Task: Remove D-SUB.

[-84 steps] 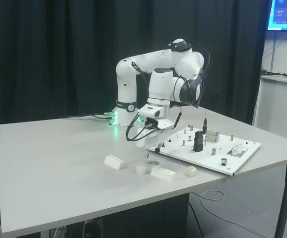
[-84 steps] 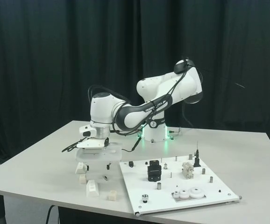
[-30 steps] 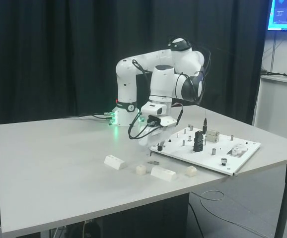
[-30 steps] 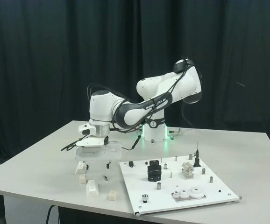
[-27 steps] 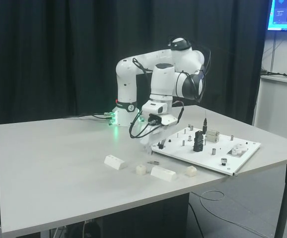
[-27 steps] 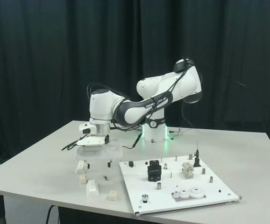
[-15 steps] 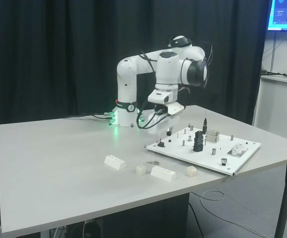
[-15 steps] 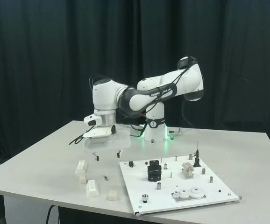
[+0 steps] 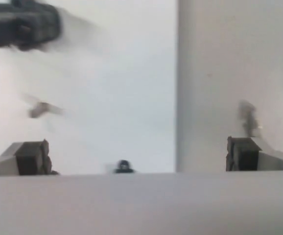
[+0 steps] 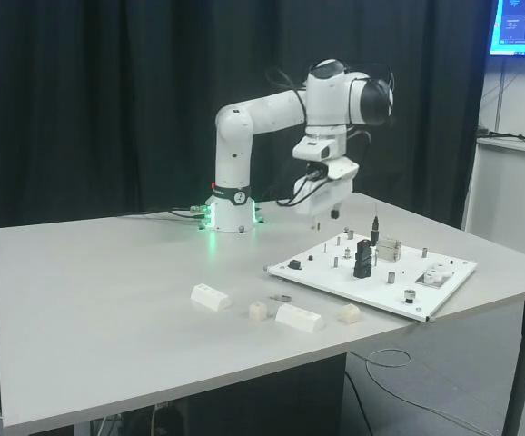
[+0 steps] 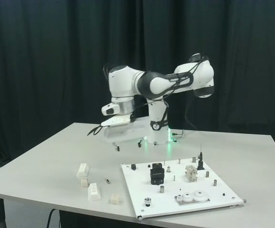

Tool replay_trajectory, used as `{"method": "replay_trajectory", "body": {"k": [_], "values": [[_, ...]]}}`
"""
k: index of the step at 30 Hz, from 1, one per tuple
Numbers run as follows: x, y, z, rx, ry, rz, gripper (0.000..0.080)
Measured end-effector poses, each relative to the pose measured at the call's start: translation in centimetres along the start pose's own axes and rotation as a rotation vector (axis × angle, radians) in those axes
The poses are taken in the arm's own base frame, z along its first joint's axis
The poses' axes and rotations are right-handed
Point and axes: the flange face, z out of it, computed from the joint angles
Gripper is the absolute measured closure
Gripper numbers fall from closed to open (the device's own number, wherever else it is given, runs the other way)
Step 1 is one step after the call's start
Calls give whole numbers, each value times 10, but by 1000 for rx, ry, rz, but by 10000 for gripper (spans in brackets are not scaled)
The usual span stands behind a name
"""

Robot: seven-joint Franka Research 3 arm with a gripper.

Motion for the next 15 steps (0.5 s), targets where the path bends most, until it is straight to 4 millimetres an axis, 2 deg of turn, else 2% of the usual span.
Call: {"method": "replay_trajectory", "body": {"k": [7, 15], "values": [[-21, -29, -5, 9, 13, 15, 3], [-31, -59, -3, -4, 56, 37, 3]]}}
